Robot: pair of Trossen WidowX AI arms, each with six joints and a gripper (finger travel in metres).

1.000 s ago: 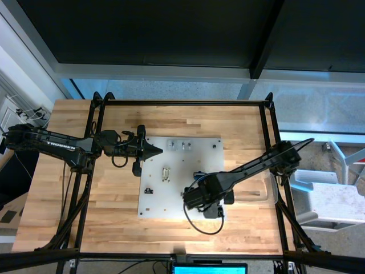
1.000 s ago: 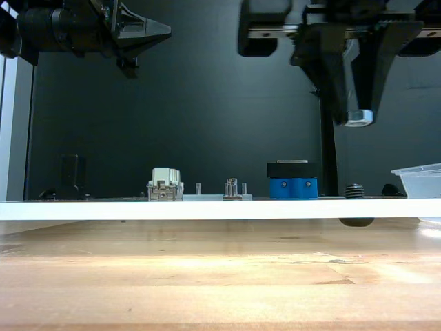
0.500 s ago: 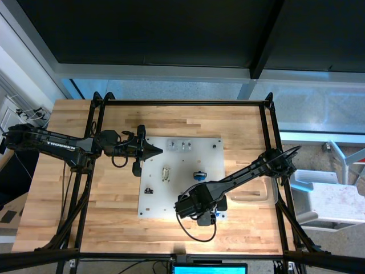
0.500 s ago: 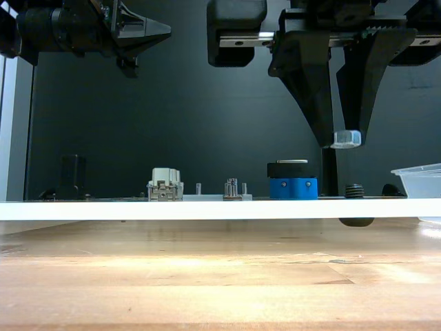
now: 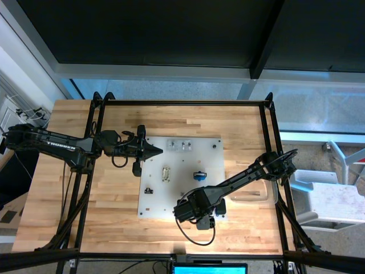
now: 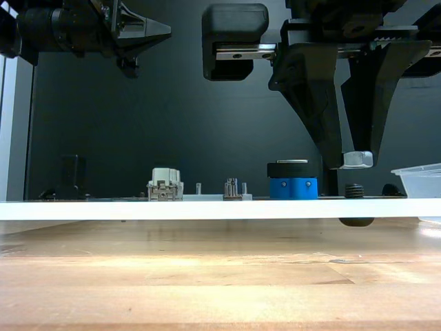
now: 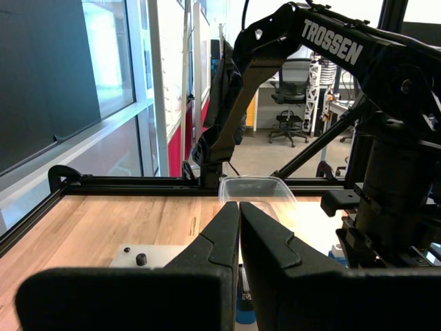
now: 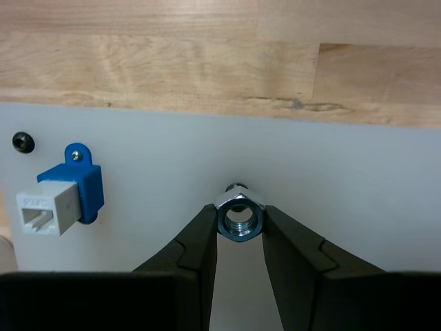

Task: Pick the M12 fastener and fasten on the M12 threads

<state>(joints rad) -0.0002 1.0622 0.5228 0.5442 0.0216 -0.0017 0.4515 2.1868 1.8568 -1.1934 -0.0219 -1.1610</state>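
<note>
1. My right gripper (image 6: 356,160) was clamped on the M12 fastener (image 8: 239,222). The fingers (image 8: 196,241) were parted only by the nut's own width, with one tip against each of two opposite sides.
2. The nut was silver and six-sided, pinched at the very ends of the fingertips. In the right wrist view its bore faced the camera, with bright threads showing inside. In the low view it sat level.
3. In the low view the nut hung just above the M12 threads (image 6: 354,190), lined up with them side to side. A clear gap lay between the two, with no contact. I could not tell how well they lined up front to back.
4. The stud was black and short, with its ribs bare, and it stood on the white board (image 6: 138,209).
5. In the right wrist view a small dark bit peeked from behind the nut's rim. I could not tell whether that was the stud.
6. In the high view my right arm covered the stud, and the nut was hidden there too.
7. A blue block with a black top (image 6: 293,183) stood to the left of the stud. The clear tray (image 6: 417,178) stood near the stud on its right.
8. My left gripper (image 7: 239,207) had its fingers pressed together on nothing. It was parked high up, well apart from the stud and off to its left.
</note>
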